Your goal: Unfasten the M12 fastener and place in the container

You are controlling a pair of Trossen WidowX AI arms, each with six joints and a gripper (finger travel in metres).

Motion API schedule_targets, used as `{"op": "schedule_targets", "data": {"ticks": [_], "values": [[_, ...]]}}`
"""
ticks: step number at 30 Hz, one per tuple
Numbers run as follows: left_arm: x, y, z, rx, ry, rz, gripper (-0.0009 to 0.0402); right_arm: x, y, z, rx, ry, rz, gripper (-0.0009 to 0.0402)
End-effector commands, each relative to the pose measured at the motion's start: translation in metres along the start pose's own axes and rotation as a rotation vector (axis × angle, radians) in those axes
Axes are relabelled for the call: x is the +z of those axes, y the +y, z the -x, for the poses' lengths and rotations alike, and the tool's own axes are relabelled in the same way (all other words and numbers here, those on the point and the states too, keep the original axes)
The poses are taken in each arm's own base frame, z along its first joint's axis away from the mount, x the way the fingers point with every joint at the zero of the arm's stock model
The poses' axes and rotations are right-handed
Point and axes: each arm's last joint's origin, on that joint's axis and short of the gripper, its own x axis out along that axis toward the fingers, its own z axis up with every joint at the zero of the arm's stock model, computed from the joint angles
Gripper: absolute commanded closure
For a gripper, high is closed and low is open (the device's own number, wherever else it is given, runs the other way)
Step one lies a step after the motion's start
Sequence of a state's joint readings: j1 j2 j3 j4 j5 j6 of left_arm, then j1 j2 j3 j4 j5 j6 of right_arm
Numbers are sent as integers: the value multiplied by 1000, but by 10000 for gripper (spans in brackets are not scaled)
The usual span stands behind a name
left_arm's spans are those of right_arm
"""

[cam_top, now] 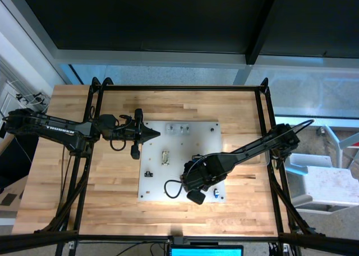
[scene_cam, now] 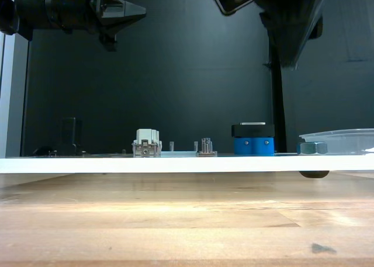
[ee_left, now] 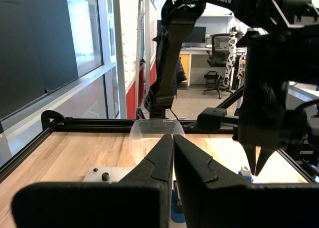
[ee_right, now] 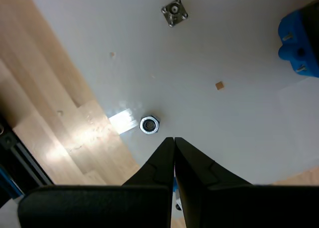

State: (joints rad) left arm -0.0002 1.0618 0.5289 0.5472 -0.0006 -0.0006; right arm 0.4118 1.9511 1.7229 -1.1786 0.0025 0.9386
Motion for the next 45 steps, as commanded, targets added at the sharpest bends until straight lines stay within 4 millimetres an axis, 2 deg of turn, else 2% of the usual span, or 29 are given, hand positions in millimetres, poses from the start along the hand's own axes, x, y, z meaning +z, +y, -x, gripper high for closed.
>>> {"op": "schedule_targets", "data": {"ticks": [1,5,15,20,24,31,35,45], "values": [[0,0,0,0,0,0,393,-4,6,-11,-19,21,-30,392],[0,0,0,0,0,0,393,-7,11,-22,-38,38,-58,365],[0,0,0,0,0,0,393,-11,20,-40,-57,49,-95,203],[0,0,0,0,0,0,393,-12,23,-46,-59,46,-125,155],[0,0,0,0,0,0,393,-13,25,-52,-66,50,-118,140],[0,0,0,0,0,0,393,-11,28,-63,-75,48,-110,138],[0,0,0,0,0,0,393,-10,30,-72,-81,52,-110,141],[0,0,0,0,0,0,393,-11,28,-78,-92,57,-111,167]]}}
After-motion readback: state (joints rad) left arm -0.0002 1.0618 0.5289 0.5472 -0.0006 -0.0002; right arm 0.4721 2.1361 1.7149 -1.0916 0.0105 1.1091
